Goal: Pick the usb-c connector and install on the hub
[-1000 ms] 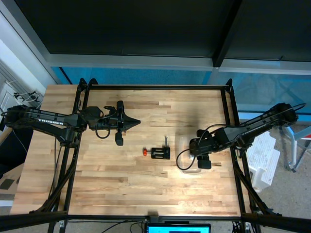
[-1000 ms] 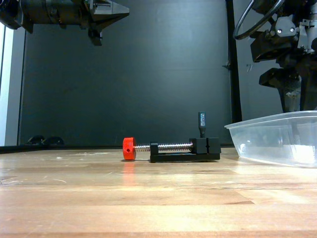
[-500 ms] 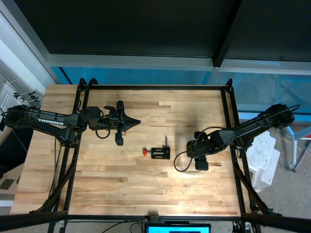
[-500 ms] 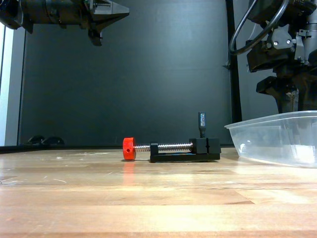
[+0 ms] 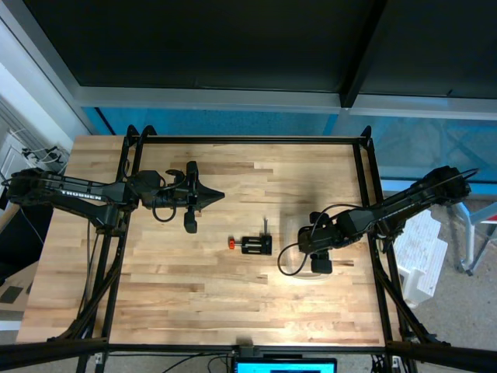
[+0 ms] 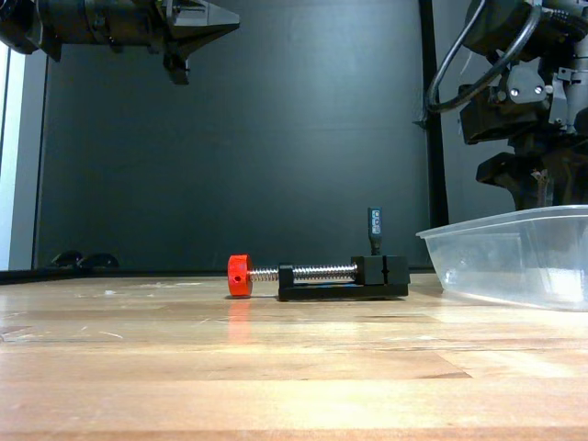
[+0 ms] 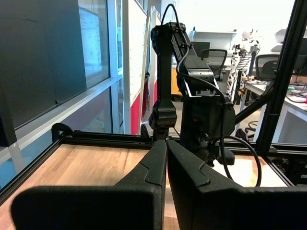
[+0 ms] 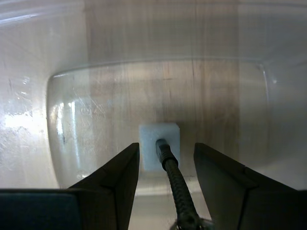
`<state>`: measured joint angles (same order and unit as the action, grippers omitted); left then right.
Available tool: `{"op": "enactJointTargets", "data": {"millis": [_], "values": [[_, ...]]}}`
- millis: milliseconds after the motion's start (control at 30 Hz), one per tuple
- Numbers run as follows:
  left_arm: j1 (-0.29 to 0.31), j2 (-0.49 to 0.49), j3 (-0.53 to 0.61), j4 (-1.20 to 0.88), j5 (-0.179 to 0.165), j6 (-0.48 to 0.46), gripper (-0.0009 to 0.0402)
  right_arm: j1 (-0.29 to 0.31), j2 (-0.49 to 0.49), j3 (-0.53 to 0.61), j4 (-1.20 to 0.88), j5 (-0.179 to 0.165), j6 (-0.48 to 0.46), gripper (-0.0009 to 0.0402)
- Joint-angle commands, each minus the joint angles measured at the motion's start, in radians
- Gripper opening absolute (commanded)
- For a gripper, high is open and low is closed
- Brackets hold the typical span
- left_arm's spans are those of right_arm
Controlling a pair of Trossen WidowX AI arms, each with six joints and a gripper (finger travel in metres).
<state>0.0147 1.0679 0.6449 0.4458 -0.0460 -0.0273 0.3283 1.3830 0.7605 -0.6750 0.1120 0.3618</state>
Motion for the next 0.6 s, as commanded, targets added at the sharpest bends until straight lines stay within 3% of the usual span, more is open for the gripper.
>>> {"op": "enactJointTargets", "data": {"millis": [33, 600], "values": [[0.000, 0.000, 0.000, 0.000, 0.000, 0.000, 0.0000, 0.000, 0.000, 0.000, 0.005, 0.000, -0.001, 0.0133], [0.000, 0.000, 0.000, 0.000, 0.000, 0.000, 0.0000, 0.000, 0.000, 0.000, 0.006, 0.000, -0.003, 0.0030]]}}
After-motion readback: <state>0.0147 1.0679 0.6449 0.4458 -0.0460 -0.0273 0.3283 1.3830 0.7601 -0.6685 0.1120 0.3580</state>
